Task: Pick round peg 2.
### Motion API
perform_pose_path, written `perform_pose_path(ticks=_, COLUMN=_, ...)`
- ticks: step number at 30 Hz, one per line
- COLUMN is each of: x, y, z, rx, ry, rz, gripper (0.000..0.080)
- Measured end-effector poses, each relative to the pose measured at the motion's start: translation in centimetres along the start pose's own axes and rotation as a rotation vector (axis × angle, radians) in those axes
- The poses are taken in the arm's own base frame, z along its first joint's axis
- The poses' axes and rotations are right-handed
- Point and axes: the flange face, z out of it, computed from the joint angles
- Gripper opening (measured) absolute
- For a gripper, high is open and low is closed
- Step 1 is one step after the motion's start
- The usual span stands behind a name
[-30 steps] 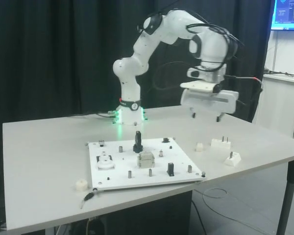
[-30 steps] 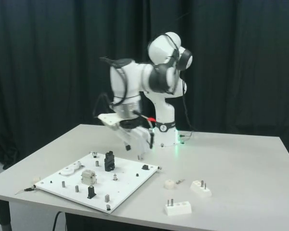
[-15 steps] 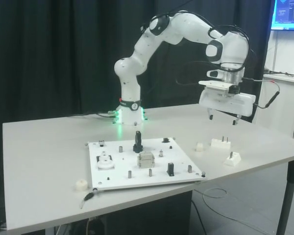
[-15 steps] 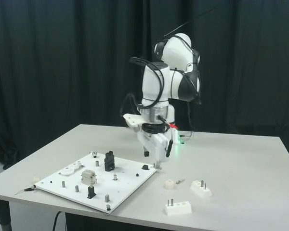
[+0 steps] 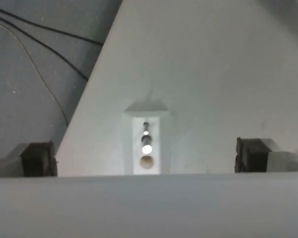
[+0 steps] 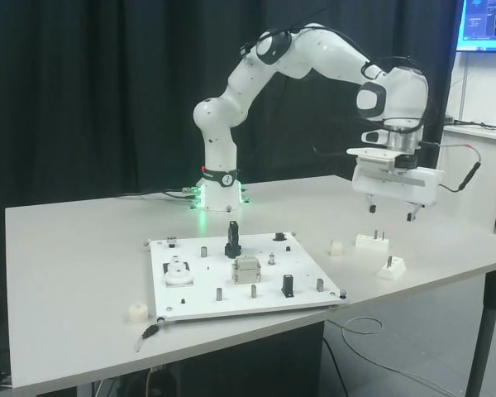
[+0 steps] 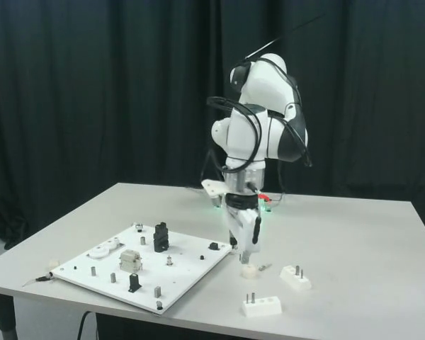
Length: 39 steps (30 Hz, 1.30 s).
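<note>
two pegs (image 5: 146,140) below spread tool (image 5: 145,157)

The white arm (image 6: 306,50) rises from its base at the far side, arches high and reaches out to the right. Its gripper (image 6: 392,217) points straight down above the table, fingers (image 5: 38,159) spread wide apart, holding nothing.

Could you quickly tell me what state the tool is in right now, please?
Tool: open, holding nothing, above the white peg holder on the grey table.
</note>
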Motion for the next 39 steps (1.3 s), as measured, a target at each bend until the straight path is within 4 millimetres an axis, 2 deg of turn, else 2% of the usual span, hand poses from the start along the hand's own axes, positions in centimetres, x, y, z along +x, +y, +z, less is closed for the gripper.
perform_pose_path(ticks=16, x=-2.5, y=1.1, z=3.7, rx=-0.005, ry=-0.005, rz=0.040, gripper=0.0800)
perform_pose_path(ticks=39, x=-3.2, y=1.7, z=9.1, rx=-0.035, ry=0.002, rz=0.058, gripper=0.0800)
